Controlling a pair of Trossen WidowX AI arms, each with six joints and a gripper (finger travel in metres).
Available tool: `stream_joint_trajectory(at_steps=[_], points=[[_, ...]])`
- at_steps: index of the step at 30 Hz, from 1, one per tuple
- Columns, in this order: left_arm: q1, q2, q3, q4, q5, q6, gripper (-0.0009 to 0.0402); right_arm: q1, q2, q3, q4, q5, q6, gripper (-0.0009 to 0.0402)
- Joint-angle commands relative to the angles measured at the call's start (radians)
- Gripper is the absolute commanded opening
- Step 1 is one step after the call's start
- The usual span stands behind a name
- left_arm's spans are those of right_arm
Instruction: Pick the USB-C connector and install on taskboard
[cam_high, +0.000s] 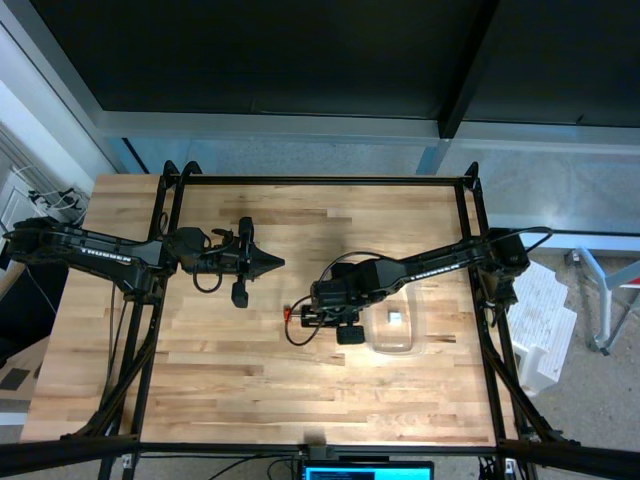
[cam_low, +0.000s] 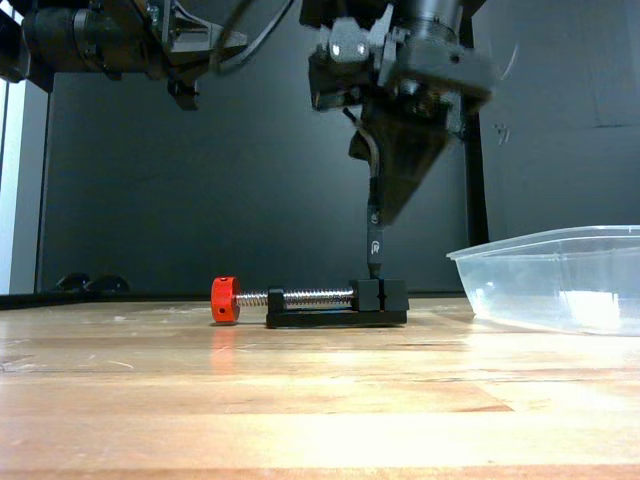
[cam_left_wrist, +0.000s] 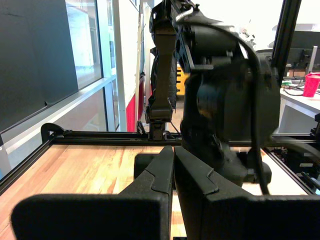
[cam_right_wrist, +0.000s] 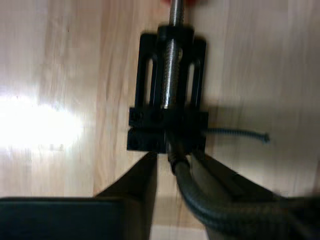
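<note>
Right jaws pinched on upright USB-C connector (cam_low: 374, 243), tip at the taskboard (cam_low: 337, 303); left jaws together, aloft, well apart leftward.

Dark wall (cam_low: 200, 200), wooden table (cam_high: 250, 400), perhaps tall windows (cam_left_wrist: 85, 45)

Glossy wood table (cam_low: 300, 400), clear plastic tray (cam_low: 560, 280), matt taskboard (cam_low: 335, 317), metal screw (cam_low: 310, 297).

The black right tool (cam_low: 383, 212), over the middle of the pale, strip-patterned wood surface (cam_low: 300, 400), grips the dark grey USB-C connector (cam_low: 375, 245), which bears a small white mark. Below is the black taskboard (cam_low: 335, 318) with its red-orange knob (cam_low: 225, 300) and silvery threaded screw (cam_low: 310, 297). Toward the right edge, a clear tray (cam_low: 560, 285) holds a white block (cam_high: 396, 317). The black left tool (cam_high: 272, 263) hangs nearer the left edge on a white-lettered arm (cam_high: 95, 255).
</note>
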Motion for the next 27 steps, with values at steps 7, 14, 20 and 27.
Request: stream_joint_trajectory(at_steps=[7,14,20,27], points=[[0.000,0.000,0.000,0.000,0.000,0.000,0.0000,0.004,-0.043,0.008,-0.014,0.000,0.027,0.0226],[0.000,0.000,0.000,0.000,0.000,0.000,0.0000,0.005,-0.115,0.008,-0.039,0.001,0.041,0.0243],[0.000,0.000,0.000,0.000,0.000,0.000,0.0000,0.006,-0.167,0.008,-0.074,0.001,0.041,0.0233],[0.000,0.000,0.000,0.000,0.000,0.000,0.0000,0.004,-0.190,0.008,-0.084,0.001,0.034,0.0213]])
